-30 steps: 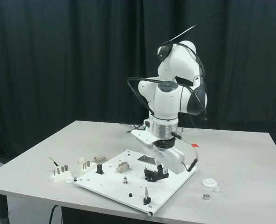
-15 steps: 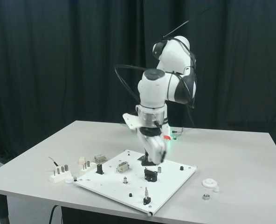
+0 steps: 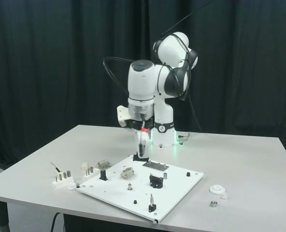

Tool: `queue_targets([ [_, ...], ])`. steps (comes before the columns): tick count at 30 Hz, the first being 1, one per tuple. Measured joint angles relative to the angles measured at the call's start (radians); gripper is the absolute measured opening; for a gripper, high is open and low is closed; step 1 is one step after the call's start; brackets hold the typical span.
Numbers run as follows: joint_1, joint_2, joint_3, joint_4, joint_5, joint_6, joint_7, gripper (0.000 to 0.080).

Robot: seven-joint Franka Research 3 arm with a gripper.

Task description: Insert D-SUB.

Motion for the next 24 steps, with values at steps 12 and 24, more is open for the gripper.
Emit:
queue_targets([
  [12,-0.060,-0.028,0.007,0.000,0.000,-0.025,0.070,0.0149],
  [24,-0.115,-0.046,0.055,0.000,0.001,-0.031,0.154,0.0149],
])
